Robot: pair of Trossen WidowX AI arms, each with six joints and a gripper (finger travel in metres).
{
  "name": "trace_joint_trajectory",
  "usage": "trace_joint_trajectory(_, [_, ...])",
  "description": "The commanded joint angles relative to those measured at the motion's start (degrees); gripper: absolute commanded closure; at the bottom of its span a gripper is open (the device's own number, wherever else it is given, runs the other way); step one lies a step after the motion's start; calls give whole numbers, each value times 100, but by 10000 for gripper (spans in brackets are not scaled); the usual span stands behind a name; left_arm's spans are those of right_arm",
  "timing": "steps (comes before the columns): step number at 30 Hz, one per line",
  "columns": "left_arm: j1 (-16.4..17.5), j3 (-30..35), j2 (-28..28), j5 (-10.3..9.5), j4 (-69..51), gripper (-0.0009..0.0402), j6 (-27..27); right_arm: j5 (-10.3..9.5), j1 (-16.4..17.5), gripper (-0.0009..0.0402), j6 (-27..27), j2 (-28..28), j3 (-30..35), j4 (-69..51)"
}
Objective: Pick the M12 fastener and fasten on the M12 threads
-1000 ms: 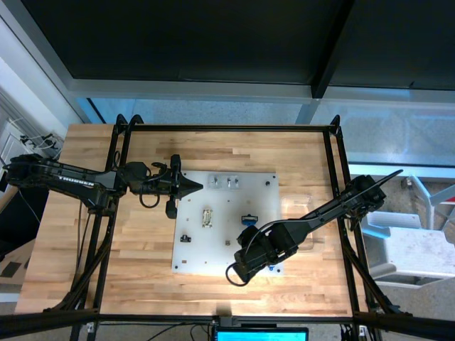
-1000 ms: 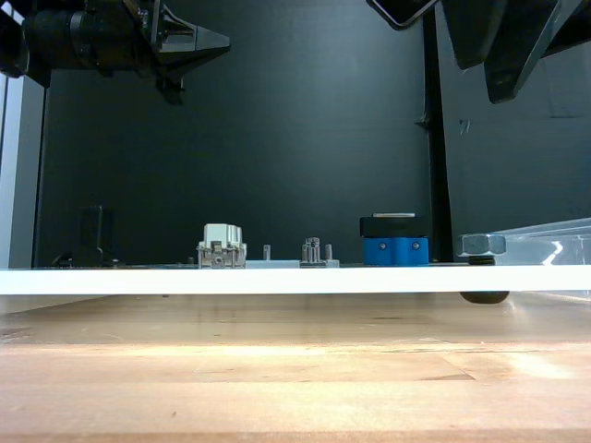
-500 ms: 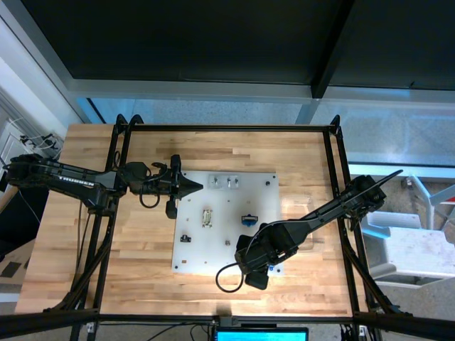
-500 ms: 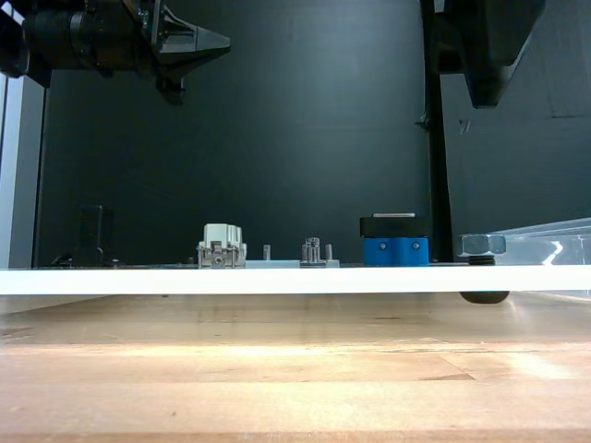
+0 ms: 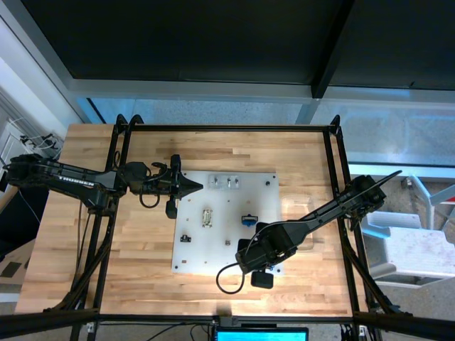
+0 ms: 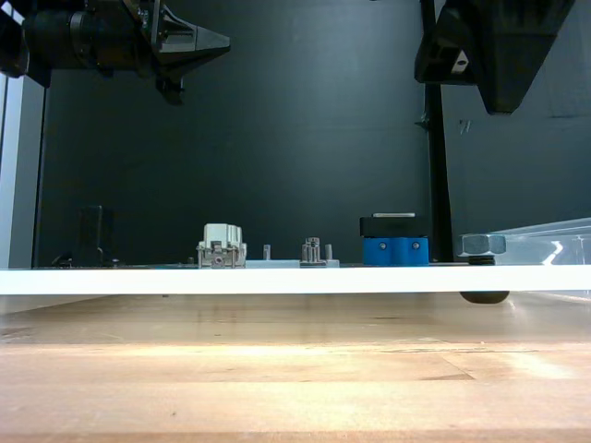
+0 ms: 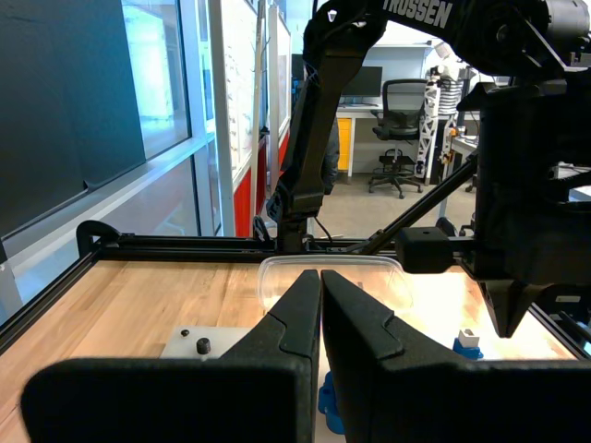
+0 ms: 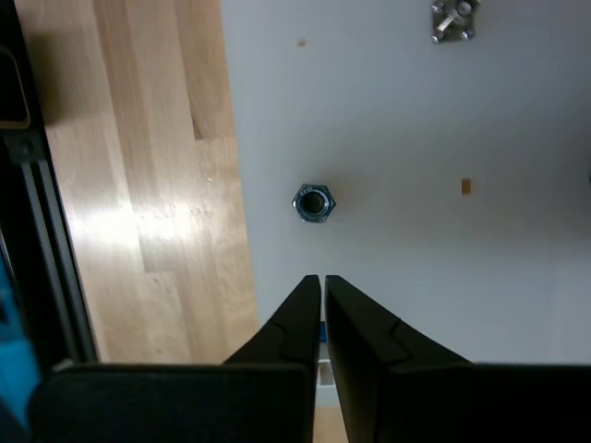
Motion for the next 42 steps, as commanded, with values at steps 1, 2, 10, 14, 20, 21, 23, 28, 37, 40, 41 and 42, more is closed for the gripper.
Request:
trace_joint_trajectory(1, [0,2,0,2,2,393,2,-70,0,395,-195,190,9,85])
trace_joint_trajectory(2, [0,2,0,0,2,393,2,-59,2,392,-205,238,9,101])
trace_joint_trajectory(10, [0,2,0,0,2,393,2,-42,4,393,-345,605,7,175])
trace_joint_trajectory(14, [0,2,0,0,2,393,2,28,-7,393,-334,713,7,216])
trace_joint_trajectory(20, [2,2,0,0,2,393,2,105,-26,393,-317,887,7,260])
trace_joint_trajectory(21, [0,2,0,0,2,393,2,136,-26,393,-306,887,7,256])
trace_joint_trajectory(23, [2,2,0,0,2,393,2,170,-33,393,-297,887,7,245])
trace_joint_trajectory(28, [0,2,0,0,0,393,2,201,-68,393,-308,887,7,234])
trace_joint_trajectory(37, [0,2,0,0,2,393,2,302,-76,393,-317,887,-33,260])
trace_joint_trajectory(40, [0,2,0,0,2,393,2,295,-76,393,-308,887,-76,319])
trace_joint_trajectory(41, [0,2,0,0,2,393,2,291,-74,393,-304,887,-92,341])
trace_joint_trajectory(42, [2,2,0,0,2,393,2,291,-74,393,-291,887,-109,356])
